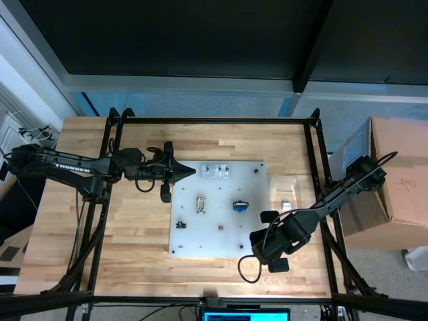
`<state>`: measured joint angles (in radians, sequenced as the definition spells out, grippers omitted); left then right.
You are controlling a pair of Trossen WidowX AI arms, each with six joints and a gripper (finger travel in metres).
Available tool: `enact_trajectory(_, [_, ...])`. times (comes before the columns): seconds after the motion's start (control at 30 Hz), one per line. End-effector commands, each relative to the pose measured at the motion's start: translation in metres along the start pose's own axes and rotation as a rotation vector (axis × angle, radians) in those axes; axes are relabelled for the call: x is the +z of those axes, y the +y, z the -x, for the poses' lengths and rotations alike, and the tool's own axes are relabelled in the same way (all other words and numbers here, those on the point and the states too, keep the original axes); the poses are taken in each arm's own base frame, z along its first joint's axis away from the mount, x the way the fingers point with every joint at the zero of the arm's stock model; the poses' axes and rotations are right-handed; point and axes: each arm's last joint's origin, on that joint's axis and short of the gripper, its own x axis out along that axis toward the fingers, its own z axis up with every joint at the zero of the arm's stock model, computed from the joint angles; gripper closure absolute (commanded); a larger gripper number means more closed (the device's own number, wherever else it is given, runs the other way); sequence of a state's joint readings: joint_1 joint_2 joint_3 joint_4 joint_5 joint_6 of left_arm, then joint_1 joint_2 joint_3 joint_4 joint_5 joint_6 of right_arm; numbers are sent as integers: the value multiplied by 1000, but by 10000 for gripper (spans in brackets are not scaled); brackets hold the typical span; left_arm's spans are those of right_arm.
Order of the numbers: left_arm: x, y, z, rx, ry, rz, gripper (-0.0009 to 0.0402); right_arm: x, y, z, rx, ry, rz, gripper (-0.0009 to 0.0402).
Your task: Pick the RJ45 connector and install on the taskboard
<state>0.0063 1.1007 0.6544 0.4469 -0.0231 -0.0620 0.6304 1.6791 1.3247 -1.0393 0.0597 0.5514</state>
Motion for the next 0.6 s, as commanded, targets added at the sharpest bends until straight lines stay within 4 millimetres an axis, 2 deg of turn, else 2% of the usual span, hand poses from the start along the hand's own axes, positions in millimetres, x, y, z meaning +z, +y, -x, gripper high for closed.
enact_trajectory(0.03, [0, 0, 0, 0, 0, 0, 393, -1, 0, -1, 2, -2, 2, 393])
enact_trajectory(0.6, [0, 0, 0, 0, 0, 0, 393, -2, 0, -4, -2, 6, 8, 393])
